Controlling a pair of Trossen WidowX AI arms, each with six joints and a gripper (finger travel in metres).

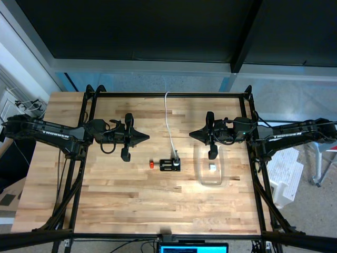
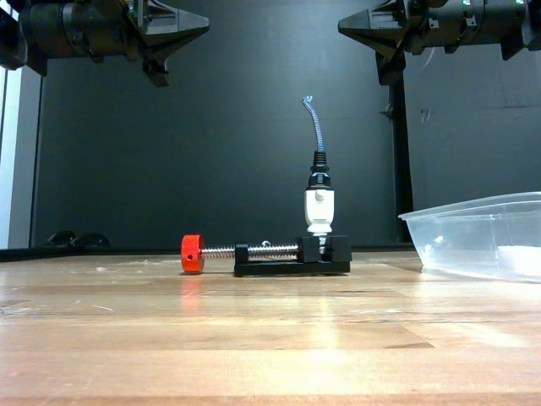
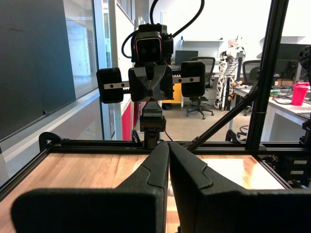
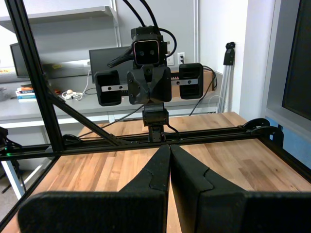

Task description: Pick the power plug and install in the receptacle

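Black vise frame [image 1: 169,165] with an orange-red knob [image 1: 151,164] clamps the small white-faced receptacle [image 2: 319,207] upright mid-table, its long white cord [image 1: 168,118] running toward 12 o'clock. A clear plastic tray [image 1: 209,184] lies at its 3 o'clock. The left gripper [image 1: 145,137] hovers at 11 o'clock and the right gripper [image 1: 192,134] at 1 o'clock, both pinched closed on nothing. The black power plug cannot be made out.

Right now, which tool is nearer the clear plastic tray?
Right. The right tool hangs raised, shut, by the far edge of the clear plastic tray; the left tool, also shut and raised, sits well to its left, beyond the black vise frame.
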